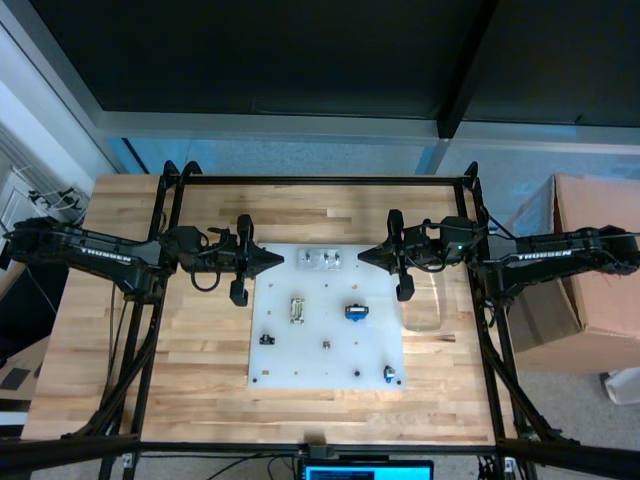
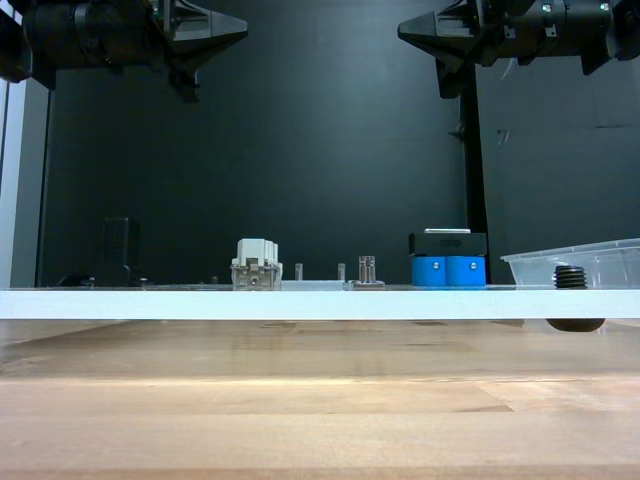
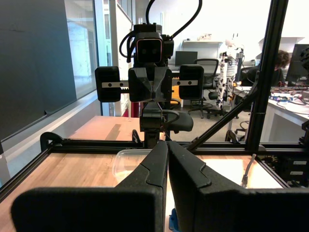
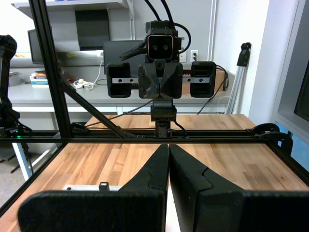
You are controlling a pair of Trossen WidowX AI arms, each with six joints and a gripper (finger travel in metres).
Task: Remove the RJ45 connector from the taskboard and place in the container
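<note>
So, left gripper [image 1: 277, 259] and right gripper [image 1: 363, 256] hung mid-frame over the board [image 1: 300, 365], both pressed together; couldn't place the RJ45.

Wooden table [image 1: 100, 330] fronts dark wall [image 2: 330, 130] (cardboard box [image 1: 590, 270] beside).

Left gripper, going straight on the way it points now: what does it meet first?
Likely the right gripper, facing it tip to tip; the left gripper points level, high over the taskboard.

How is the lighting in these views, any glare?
High view: even light, no glare on the white taskboard; left gripper and right gripper, both shut, hover over its far corners. Low view: black backdrop, grippers silhouetted. RJ45 connector not identifiable.
</note>
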